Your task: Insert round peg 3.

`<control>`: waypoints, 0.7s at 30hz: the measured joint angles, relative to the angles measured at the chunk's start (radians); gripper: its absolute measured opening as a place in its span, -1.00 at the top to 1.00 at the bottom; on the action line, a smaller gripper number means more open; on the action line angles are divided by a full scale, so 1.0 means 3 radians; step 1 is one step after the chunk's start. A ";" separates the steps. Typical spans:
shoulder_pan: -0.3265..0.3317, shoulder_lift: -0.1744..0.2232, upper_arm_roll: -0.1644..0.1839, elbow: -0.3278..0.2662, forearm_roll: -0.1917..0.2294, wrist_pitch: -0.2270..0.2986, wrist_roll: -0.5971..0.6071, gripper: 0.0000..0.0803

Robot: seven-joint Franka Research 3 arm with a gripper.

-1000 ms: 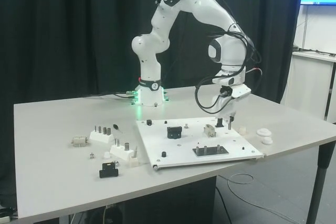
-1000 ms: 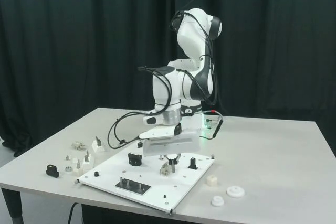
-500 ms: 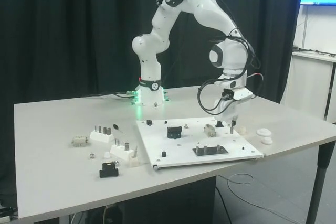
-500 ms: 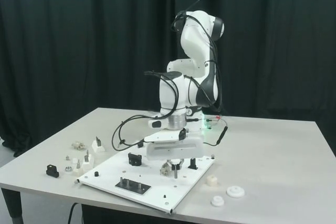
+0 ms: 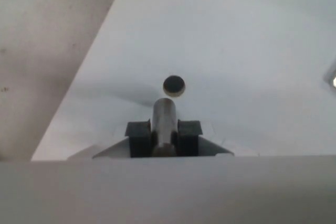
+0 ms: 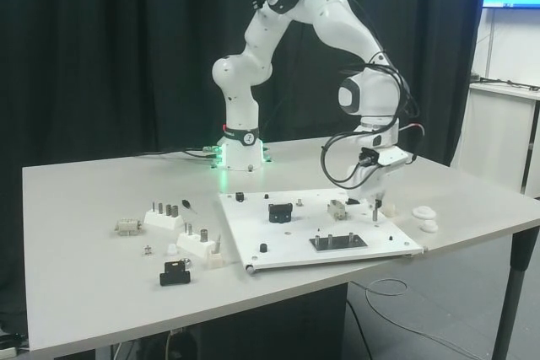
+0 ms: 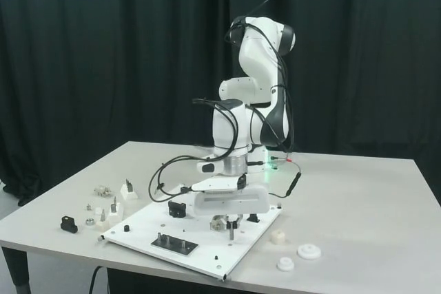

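Note:
In the wrist view a grey metal round peg [image 5: 164, 121] stands between my black fingers [image 5: 137, 137], and my gripper [image 5: 164, 139] is shut on it. Its tip hangs just short of a dark round hole [image 5: 174, 85] in the white board [image 5: 236, 51]. From the first room view my gripper [image 6: 375, 200] holds the peg [image 6: 375, 210] upright, low over the board's [image 6: 287, 238] far right side. The second room view places my gripper [image 7: 231, 222] and the peg [image 7: 231, 231] close above the board [image 7: 207, 249].
A black block [image 6: 280, 212] and a grey plate with upright pins [image 6: 338, 242] sit on the board. White peg holders [image 6: 164, 217] and a black part [image 6: 175, 274] lie on the table to its left. White gears [image 6: 428, 213] and a small white piece [image 6: 390, 206] lie to its right.
The arm has carried the peg sideways across the board toward the side with the gears and lowered it closer to the surface. The gripper stays shut on the peg.

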 joint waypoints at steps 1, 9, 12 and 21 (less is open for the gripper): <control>0.0000 0.0007 0.0003 0.0000 0.0000 0.0010 0.0000 0.74; 0.0000 0.0043 0.0021 0.0000 -0.0016 0.0059 0.0000 0.74; 0.0000 0.0052 0.0025 0.0001 -0.0017 0.0071 0.0000 0.74; 0.0000 0.0063 0.0034 0.0002 -0.0021 0.0106 0.0000 0.74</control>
